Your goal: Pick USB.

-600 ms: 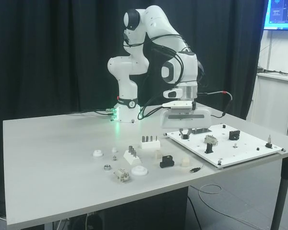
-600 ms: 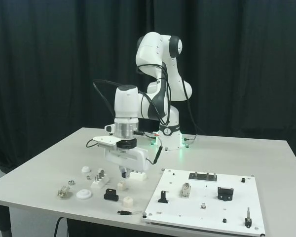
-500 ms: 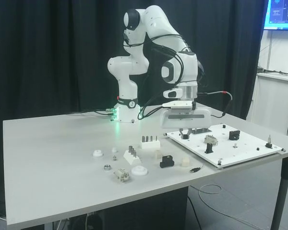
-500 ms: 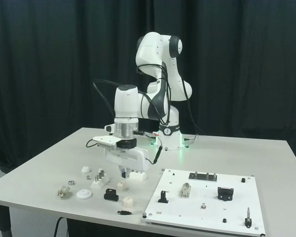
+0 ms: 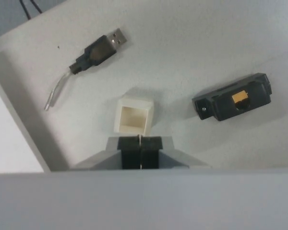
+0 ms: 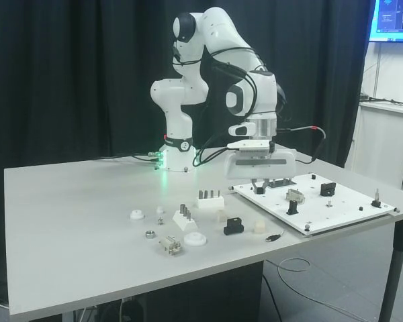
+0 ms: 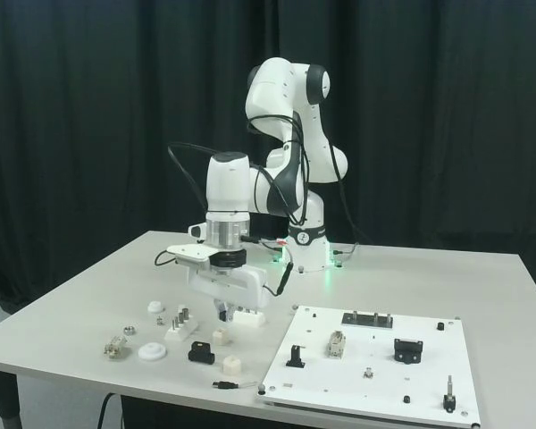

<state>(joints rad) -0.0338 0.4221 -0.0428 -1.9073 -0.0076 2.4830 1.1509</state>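
Note:
The USB plug (image 5: 97,51) is black with a metal tip and a short cable, and it lies flat on the grey table. In the room views the USB plug (image 6: 275,236) (image 7: 225,385) rests near the table's front edge, beside the corner of the white board. My gripper (image 5: 140,152) (image 6: 257,186) (image 7: 221,313) hangs above the table, a little behind the small parts, with its black fingers shut and nothing held. It is clear of the plug.
A white hollow cube (image 5: 133,116) (image 7: 233,365) and a black socket block (image 5: 233,97) (image 6: 233,225) (image 7: 200,352) lie close to the plug. The white board (image 6: 336,208) (image 7: 375,380) carries several fixtures. More small parts (image 6: 181,218) lie on the table.
The gripper has risen slightly above the table. The USB plug and the other parts have not moved.

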